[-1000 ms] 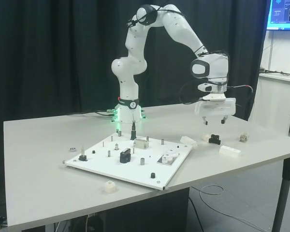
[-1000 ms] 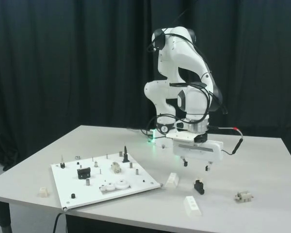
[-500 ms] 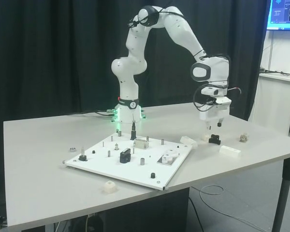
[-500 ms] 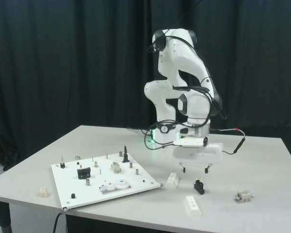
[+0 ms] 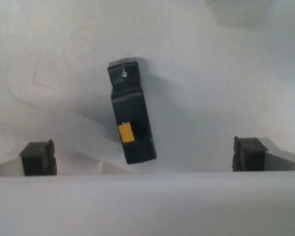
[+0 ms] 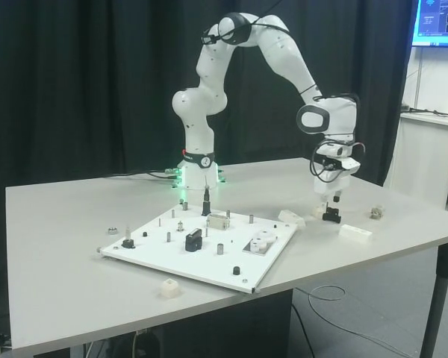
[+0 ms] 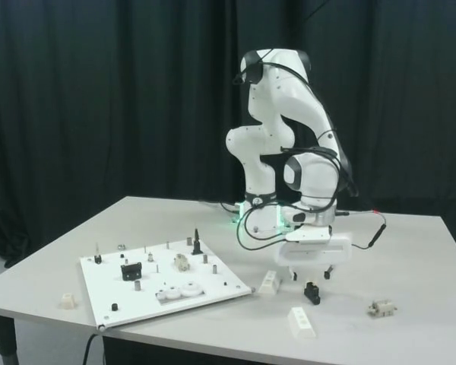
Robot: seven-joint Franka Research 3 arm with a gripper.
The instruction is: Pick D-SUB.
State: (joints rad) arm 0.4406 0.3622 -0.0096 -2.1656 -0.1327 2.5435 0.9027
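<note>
D-SUB, a small black connector, lying flat on the grey surface directly under the pincer, framed in the wrist view between the two fingertips and set at a slight slant to the line joining them. Lower now than a second ago, the pincer, and turned about its own axis: earlier hanging well above the part with its broad side to the first room camera, now narrow side on and close over the black piece. Spread wide, one tip on each side of the connector, touching nothing and holding nothing. By that reading, approach nearly done and grasp not yet begun (a little more descent, perhaps a small twist to square up with the slanted body, then a squeeze). Near the part on the same surface: a white block toward the front edge, another white block just beside the board's corner, and a small pale connector well apart on the far side of the arm. Farther along, a white board studded with pegs and small fittings, and a lone white cube beside it. Beyond, the white arm's base with a green glow at its foot, black curtains behind, and a lit screen high in one corner.
</note>
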